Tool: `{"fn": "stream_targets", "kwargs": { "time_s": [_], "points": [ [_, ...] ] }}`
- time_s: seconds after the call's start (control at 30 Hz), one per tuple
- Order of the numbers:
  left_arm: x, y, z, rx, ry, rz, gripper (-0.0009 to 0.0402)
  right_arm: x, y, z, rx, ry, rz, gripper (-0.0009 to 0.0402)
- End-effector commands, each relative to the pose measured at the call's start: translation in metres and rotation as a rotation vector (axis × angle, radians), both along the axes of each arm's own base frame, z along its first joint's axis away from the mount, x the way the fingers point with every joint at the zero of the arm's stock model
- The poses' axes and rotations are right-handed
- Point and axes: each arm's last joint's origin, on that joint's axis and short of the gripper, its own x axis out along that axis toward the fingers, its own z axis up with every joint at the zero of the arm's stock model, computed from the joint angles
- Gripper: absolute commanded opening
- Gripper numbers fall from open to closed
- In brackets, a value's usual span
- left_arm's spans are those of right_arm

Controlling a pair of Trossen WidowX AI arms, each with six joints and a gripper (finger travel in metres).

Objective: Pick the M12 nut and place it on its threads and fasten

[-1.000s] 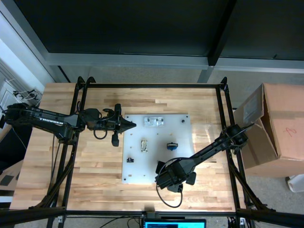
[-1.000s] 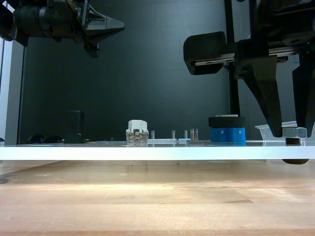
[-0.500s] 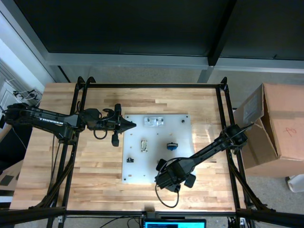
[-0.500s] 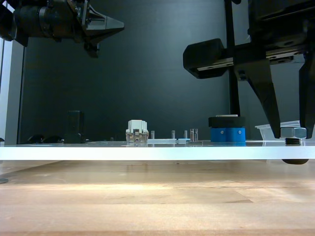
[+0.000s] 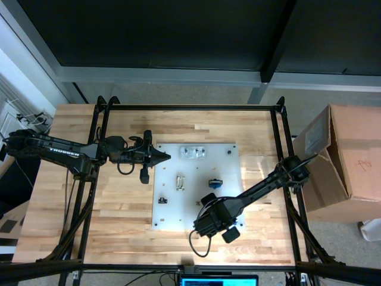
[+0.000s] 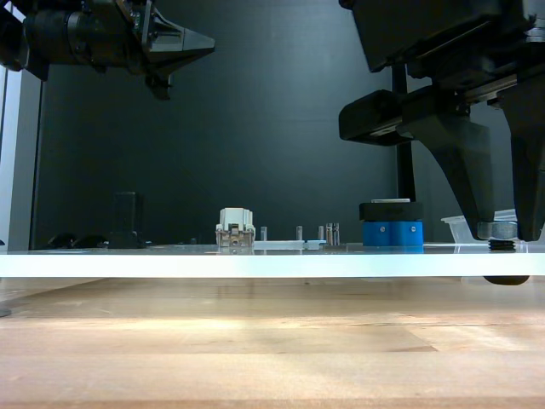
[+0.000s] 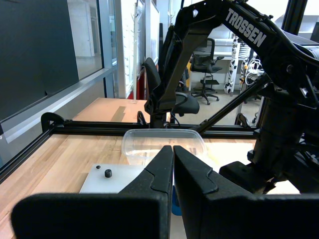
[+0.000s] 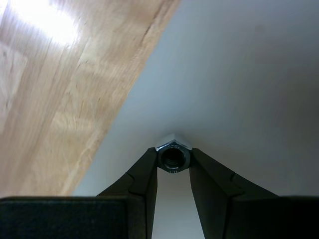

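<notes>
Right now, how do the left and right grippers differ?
The left gripper is shut on nothing; the right gripper is shut on the M12 nut. The left gripper hangs high and level over the board's left edge; the right gripper points down at its near right edge, nut on its stud. Both are shut.

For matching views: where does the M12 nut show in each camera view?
High: hidden under right gripper, board's near edge.
Low: nut between its fingers, on its stud.
Left wrist: absent; left gripper shut, above board's left edge.
Right wrist: nut clamped between fingers.
Landmark: white board.
</notes>
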Motion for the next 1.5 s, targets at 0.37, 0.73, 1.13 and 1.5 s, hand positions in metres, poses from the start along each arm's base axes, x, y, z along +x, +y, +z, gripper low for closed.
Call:
{"fn": "stream_targets", "kwargs": {
  "time_s": [0.37,0.73,1.13,1.5],
  "points": [
    [0.0001,0.0000,0.0001,0.000,0.000,0.000,0.0000,0.0053,-0.0113,0.0001,0.057,0.034,-0.182,0.0002],
    [0.0001,0.0000,0.0001,0.000,-0.001,0.000,0.0000,0.0068,-0.0110,0.0030,0.060,0.022,-0.437,0.0002],
    [0.0001,0.0000,0.0001,0.000,0.000,0.000,0.0000,0.0058,-0.0110,0.0029,0.065,0.033,-1.062,0.0002],
    [0.0001,0.0000,0.0001,0.000,0.000,0.000,0.0000,0.0054,-0.0108,0.0028,0.059,0.025,-1.328,0.0006]
  ]
}}
